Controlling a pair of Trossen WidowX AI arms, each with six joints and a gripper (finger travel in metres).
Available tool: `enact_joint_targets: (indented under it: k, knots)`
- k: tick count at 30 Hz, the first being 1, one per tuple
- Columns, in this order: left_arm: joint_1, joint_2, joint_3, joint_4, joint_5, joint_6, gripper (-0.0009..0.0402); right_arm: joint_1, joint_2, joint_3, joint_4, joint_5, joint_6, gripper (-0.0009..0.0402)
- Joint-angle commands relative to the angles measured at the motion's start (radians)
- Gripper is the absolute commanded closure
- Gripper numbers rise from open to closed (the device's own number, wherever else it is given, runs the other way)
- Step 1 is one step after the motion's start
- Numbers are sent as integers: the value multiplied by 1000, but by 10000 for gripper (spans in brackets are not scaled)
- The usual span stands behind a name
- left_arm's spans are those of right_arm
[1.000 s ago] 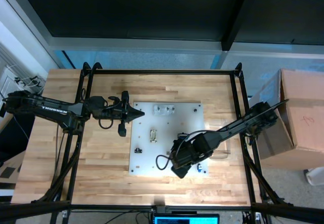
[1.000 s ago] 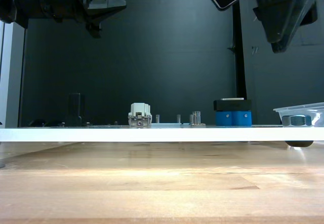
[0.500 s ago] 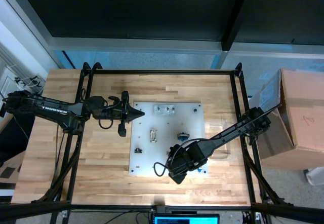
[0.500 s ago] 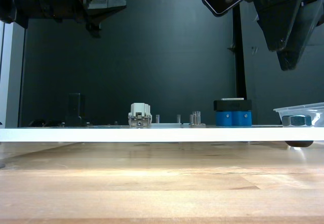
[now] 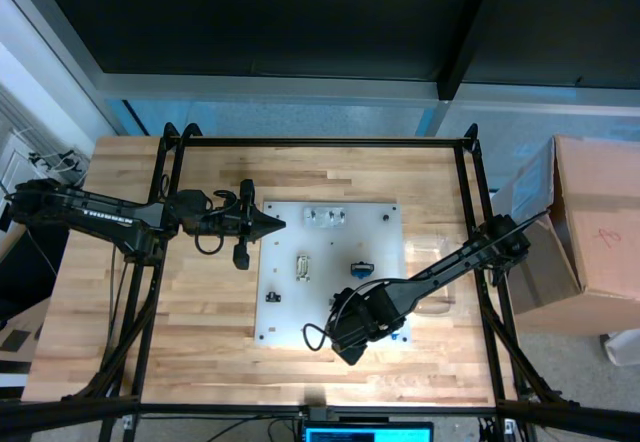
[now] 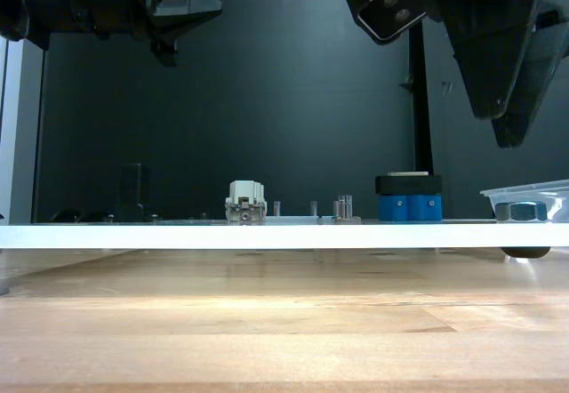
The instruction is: Unfasten the M12 nut and place it in the container
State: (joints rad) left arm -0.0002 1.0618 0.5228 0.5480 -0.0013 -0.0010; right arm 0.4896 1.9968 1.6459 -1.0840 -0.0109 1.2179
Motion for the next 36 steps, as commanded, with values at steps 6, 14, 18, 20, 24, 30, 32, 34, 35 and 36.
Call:
enact_joint_targets:
  k: [6, 14, 18, 20, 24, 30, 32, 34, 35, 36]
  knots:
    - [0, 0, 0, 0, 0, 0, 393, -3, 34, 0, 11, 19, -11, 128]
    - [0, 0, 0, 0, 0, 0, 393, -4, 57, -9, 38, 19, -34, 137]
    - [0, 0, 0, 0, 0, 0, 393, -6, 57, -20, 51, 21, -48, 156]
    - [0, 0, 0, 0, 0, 0, 393, -8, 57, -32, 66, 20, -52, 165]
    - [0, 0, 0, 0, 0, 0, 393, -13, 57, -46, 93, 21, -53, 187]
    - [0, 0, 0, 0, 0, 0, 393, -18, 57, -51, 96, 20, -77, 230]
    - [0, 0, 0, 0, 0, 0, 393, -19, 57, -51, 96, 21, -82, 242]
    - [0, 0, 0, 0, 0, 0, 393, -21, 57, -53, 98, 22, -84, 255]
    - [0, 0, 0, 0, 0, 0, 393, -21, 57, -58, 103, 22, -88, 260]
    - [0, 0, 0, 0, 0, 0, 393, -21, 57, -62, 109, 21, -93, 265]
